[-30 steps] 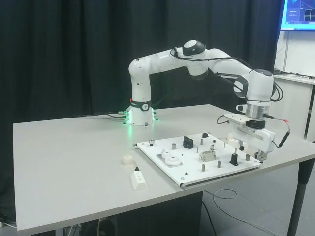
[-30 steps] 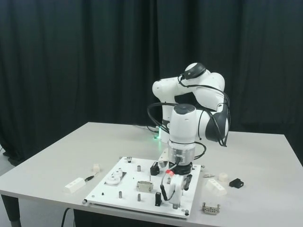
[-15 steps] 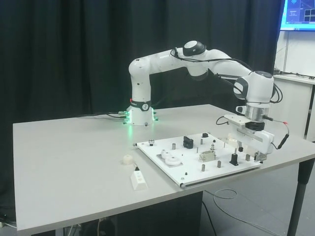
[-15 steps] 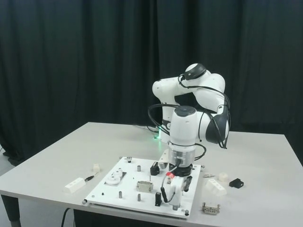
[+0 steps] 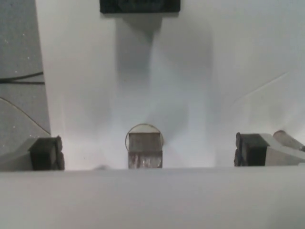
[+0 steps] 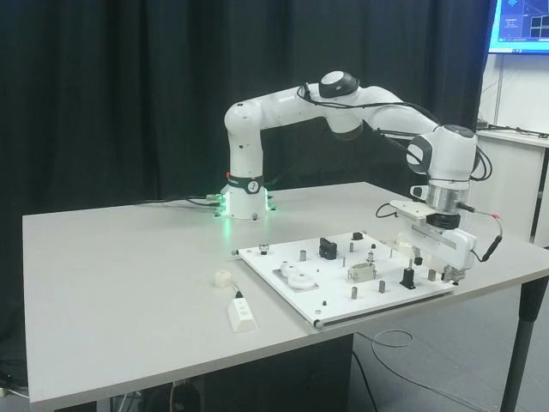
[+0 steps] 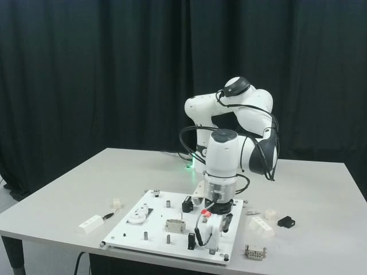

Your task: Remove square peg 4.

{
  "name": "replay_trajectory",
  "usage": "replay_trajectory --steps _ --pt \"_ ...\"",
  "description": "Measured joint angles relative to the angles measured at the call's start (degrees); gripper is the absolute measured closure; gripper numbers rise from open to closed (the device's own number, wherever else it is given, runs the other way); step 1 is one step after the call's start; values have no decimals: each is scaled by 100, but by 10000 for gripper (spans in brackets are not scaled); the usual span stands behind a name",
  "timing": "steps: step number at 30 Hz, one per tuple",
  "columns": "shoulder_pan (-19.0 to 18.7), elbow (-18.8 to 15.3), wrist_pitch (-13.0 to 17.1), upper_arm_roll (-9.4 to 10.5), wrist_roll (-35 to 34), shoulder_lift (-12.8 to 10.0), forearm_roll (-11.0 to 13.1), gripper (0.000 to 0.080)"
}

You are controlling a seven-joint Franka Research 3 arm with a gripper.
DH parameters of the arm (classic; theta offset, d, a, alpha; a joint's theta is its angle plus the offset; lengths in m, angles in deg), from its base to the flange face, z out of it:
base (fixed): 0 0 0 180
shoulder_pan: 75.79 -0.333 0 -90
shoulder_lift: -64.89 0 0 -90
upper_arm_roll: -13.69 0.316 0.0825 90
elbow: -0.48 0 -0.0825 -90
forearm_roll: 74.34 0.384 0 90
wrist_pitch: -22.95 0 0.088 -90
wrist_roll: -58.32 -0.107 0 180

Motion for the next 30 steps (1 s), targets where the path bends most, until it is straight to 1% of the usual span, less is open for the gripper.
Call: replay_trajectory --steps 21,22,27,28,30 --pt "-21 -12 -10 22 -166 -11 7 3" --pt "-23 -12 -10 22 -164 -13 7 258" --pt "-33 -12 -5 23 -121 -23 7 258" --pt "-35 -12 -4 23 -121 -24 7 422" --pt "-38 -12 1 24 -121 -27 7 422"
